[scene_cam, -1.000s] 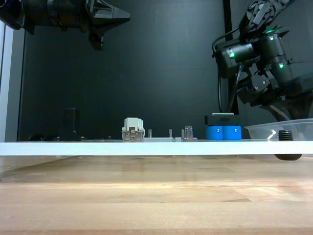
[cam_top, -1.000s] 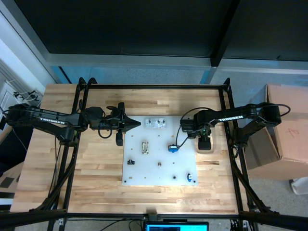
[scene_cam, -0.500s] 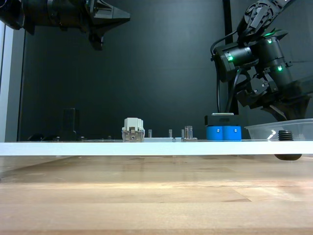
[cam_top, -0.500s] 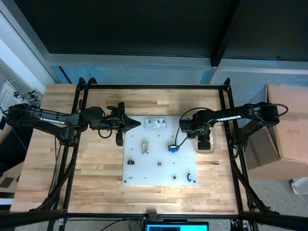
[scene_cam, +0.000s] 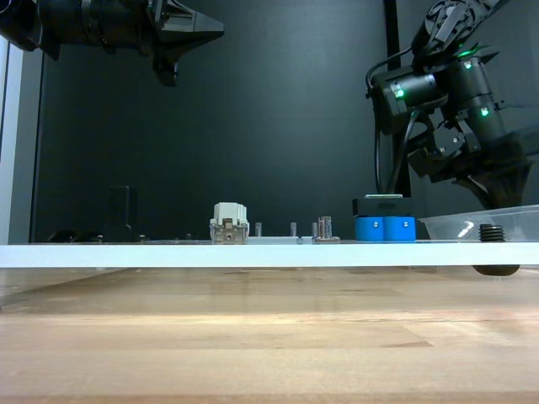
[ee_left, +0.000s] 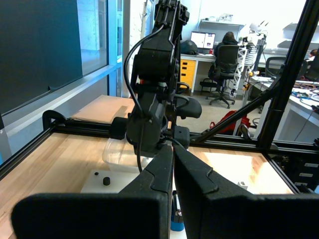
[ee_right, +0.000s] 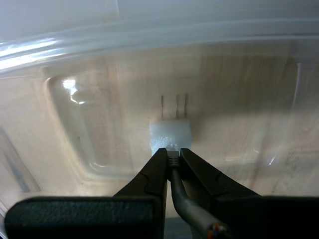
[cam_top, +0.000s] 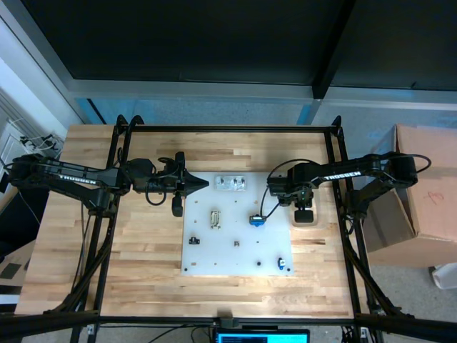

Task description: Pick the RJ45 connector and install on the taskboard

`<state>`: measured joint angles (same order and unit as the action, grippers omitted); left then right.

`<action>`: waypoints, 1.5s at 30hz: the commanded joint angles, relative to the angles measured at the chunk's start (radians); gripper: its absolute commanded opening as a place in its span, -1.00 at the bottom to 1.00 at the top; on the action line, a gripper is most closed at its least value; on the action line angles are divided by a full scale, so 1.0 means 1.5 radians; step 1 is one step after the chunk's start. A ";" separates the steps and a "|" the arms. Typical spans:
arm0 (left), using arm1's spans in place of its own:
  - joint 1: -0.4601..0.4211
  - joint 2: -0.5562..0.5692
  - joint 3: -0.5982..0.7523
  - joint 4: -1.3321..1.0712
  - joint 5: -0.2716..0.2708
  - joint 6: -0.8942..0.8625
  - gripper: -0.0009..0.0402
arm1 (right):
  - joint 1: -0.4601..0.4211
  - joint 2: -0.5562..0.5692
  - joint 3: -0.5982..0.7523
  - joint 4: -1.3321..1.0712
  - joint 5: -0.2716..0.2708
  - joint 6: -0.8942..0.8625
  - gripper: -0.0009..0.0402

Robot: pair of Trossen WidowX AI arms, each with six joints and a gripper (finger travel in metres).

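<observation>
The RJ45 connector [ee_right: 170,136] is a small clear plug on the end of a grey cable. My right gripper [ee_right: 171,152] is shut on the cable just behind the plug. It holds the plug inside the clear plastic tray [ee_right: 75,124], and I cannot tell whether the plug touches the tray floor. From above, the right gripper [cam_top: 303,213] is over that tray [cam_top: 314,223], just off the right edge of the white taskboard [cam_top: 235,257]. My left gripper [cam_top: 203,184] hangs shut and empty, high over the board's far left corner.
On the board stand a blue block [cam_top: 256,220], a white socket housing [cam_top: 215,219] and a few small fittings. A black frame runs around the table. In the low view a small black knob [scene_cam: 490,230] shows beside the tray [scene_cam: 472,223].
The right gripper dipped slightly left and down over the tray, then came back right and up with the cable in it. The left arm has not moved.
</observation>
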<state>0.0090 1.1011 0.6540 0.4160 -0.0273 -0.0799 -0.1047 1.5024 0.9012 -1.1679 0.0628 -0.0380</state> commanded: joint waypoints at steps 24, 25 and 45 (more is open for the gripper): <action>0.000 0.000 0.000 0.000 0.000 0.000 -0.95 | 0.095 -0.216 0.004 -0.025 -0.001 0.080 -0.96; 0.000 0.000 0.000 0.000 0.000 0.000 -0.95 | 0.113 -0.223 0.005 -0.024 -0.001 0.094 -0.96; 0.000 0.000 0.000 0.000 0.000 0.000 -0.95 | 0.394 -0.118 0.100 0.052 0.040 0.347 -0.96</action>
<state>0.0090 1.1007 0.6540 0.4160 -0.0273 -0.0803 0.4736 1.3018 1.0328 -1.0935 0.1234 0.4683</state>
